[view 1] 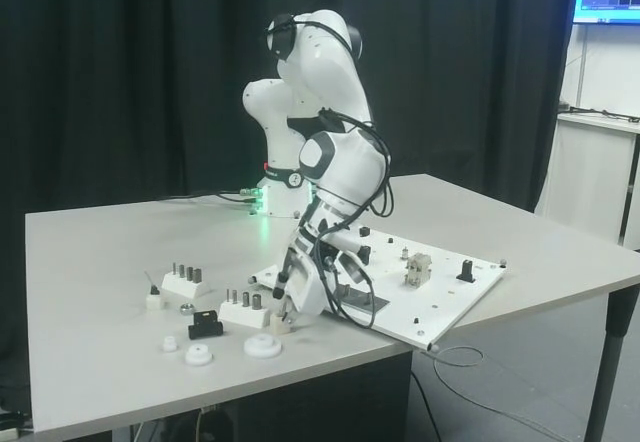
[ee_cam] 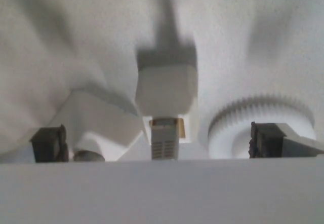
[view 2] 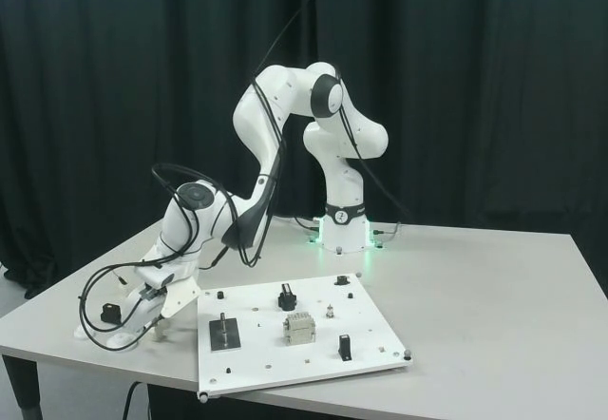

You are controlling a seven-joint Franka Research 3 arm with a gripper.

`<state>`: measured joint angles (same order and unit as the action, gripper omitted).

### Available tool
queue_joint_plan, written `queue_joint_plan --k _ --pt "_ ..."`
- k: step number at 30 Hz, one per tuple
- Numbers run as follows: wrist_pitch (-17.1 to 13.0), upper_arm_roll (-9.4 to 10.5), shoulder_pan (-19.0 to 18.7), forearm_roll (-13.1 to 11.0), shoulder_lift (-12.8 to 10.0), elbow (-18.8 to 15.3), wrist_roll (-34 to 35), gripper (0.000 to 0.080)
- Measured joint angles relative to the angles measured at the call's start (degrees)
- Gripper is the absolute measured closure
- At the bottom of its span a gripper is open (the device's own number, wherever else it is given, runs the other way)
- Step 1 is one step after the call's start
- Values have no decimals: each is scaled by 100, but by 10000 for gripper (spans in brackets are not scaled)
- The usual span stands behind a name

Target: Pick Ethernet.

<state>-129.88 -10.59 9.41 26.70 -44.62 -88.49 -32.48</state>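
My open gripper (ee_cam: 157, 143) low over the Ethernet plug (ee_cam: 164, 139), fingers (ee_cam: 49, 144) astride, gear (ee_cam: 263, 120) just beside.

The arm (view 2: 285, 125) is showing white, with black rings at its joints and black cables (view 2: 114, 282) looping off the wrist. A green light (view 1: 262, 195) is glowing at its base. The table (view 1: 90, 262) is showing plain grey; the board (view 2: 304, 344) lying on it is white, dotted with small black parts. The curtain (view 2: 475, 78) behind is hanging black. In the wrist view, the plug (ee_cam: 164, 140) is showing grey in a white holder (ee_cam: 166, 89), and the toothed gear (ee_cam: 263, 120) is showing white.
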Motion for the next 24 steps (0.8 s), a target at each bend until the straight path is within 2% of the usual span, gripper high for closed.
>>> queue_joint_plan --k 11,12,17,18,24 --pt "100 40 -6 0 36 0 0 3" --pt "102 41 -7 0 38 0 0 124" --pt "107 46 -7 0 48 0 0 124" --pt "107 47 -8 0 50 0 0 306" --pt "107 48 -10 0 52 0 0 306"
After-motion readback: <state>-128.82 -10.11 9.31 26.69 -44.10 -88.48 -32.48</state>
